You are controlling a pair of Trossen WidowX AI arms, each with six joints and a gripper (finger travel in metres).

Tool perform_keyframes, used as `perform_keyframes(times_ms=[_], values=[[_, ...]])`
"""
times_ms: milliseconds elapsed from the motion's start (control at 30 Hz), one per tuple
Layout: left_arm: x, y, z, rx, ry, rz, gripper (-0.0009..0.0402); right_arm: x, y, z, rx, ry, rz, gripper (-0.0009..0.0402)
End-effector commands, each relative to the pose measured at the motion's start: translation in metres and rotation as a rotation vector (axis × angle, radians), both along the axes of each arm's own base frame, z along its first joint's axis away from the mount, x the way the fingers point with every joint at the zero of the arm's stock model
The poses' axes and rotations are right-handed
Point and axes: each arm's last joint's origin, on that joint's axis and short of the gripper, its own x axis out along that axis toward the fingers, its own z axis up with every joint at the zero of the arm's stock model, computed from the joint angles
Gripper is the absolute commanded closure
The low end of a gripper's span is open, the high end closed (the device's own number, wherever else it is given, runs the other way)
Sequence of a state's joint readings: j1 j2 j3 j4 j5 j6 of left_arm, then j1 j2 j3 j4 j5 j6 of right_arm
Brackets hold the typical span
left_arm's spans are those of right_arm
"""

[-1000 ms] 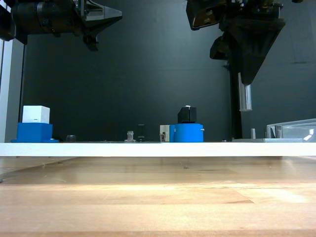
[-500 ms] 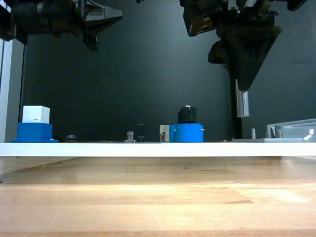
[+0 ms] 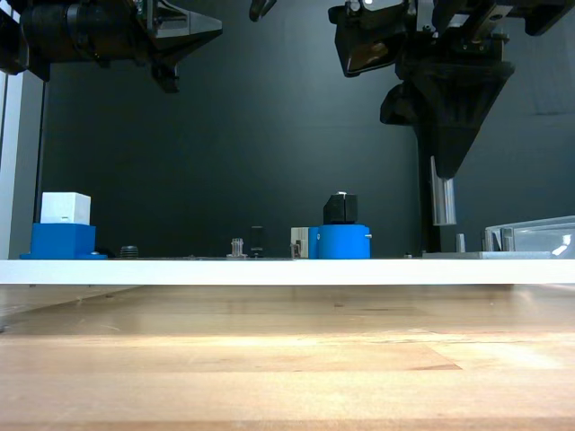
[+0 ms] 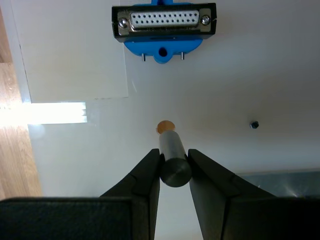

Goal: Pick the 16mm cylinder and place it in the taskboard

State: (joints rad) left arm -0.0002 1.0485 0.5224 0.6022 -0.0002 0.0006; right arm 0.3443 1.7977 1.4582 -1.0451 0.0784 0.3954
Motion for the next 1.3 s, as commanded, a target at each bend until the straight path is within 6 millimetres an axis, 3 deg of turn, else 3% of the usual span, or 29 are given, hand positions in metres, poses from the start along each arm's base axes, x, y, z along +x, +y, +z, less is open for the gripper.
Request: perform_keyframes(times_ms=[33,1300], values=[[0.0,0.0,0.0,0.0,0.0,0.0,0.0393,0.0,0.0,-0.003,0.0,-0.001,0.0,0.0366],[0.0,0.0,0.0,0.0,0.0,0.0,0.0393,0.006,0.002,-0.02,-0.01,0.013,-0.011,0.0365]])
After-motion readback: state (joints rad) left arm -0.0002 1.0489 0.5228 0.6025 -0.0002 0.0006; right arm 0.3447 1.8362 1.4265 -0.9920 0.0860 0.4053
